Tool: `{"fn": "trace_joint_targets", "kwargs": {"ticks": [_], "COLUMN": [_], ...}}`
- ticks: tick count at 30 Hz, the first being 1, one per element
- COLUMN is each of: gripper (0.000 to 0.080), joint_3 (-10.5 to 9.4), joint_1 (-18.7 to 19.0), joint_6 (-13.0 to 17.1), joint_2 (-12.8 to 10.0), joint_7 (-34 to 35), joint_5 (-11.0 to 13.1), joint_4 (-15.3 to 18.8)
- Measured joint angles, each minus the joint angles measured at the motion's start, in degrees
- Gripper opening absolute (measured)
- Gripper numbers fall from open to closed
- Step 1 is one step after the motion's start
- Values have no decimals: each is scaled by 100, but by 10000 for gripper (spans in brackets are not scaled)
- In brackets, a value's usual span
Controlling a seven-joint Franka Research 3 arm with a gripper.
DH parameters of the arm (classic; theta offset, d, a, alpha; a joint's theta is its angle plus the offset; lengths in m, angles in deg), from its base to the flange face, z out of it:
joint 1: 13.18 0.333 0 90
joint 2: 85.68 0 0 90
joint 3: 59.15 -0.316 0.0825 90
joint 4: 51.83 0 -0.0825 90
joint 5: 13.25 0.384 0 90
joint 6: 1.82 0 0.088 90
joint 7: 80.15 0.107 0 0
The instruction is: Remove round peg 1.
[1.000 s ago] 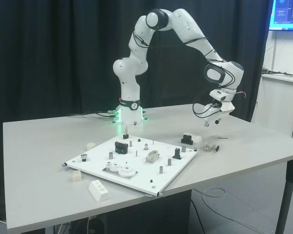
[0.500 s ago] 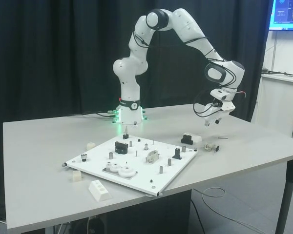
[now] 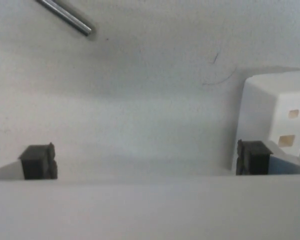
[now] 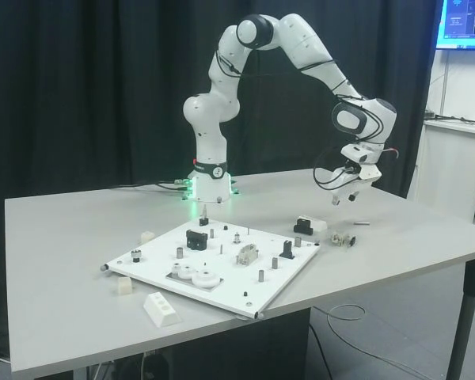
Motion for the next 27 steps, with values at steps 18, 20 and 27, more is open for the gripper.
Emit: {"fn": "trace_joint_targets", "kwargs": {"ticks": [18, 20, 27], "gripper": [800, 800, 800], "joint_3": [101, 132, 206], "joint_1": [-16, -18, -111], "joint_6": [-186, -263, -581], "joint_2": [8, 15, 63], "joint_7": [0, -3, -83], "joint_5": [-316, -387, -597], "joint_4": [-12, -13, -12]}}
